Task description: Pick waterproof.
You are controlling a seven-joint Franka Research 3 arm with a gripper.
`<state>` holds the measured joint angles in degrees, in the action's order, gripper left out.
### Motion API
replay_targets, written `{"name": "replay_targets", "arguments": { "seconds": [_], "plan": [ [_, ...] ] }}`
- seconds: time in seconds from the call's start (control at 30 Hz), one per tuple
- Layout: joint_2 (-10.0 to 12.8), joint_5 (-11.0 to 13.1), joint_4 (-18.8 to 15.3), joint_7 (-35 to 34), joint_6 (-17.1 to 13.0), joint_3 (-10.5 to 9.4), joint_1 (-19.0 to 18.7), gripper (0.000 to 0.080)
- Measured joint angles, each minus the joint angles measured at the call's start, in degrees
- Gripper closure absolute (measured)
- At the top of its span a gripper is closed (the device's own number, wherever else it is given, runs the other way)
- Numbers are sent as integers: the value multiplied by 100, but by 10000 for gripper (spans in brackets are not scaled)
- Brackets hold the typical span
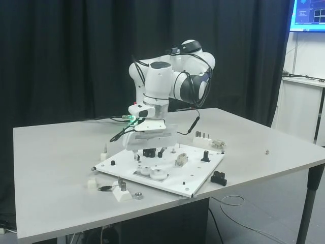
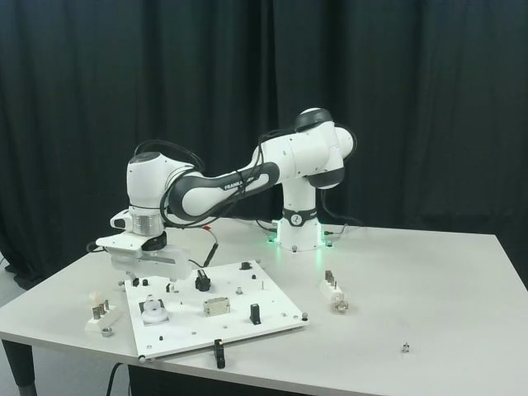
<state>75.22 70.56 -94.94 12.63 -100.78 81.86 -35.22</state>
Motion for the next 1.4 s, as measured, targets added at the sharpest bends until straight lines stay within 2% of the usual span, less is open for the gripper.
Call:
{"name": "replay_targets", "arguments": {
  "seconds": [1.0, 1.2, 1.4],
  "plan": [
    [2, 0, -161, 17, -84, 93, 32, 3],
    [-7, 0, -161, 17, 68, 133, -10, 3],
    [-11, 4, -179, 0, 450, 240, -129, 3]
  ]
}}
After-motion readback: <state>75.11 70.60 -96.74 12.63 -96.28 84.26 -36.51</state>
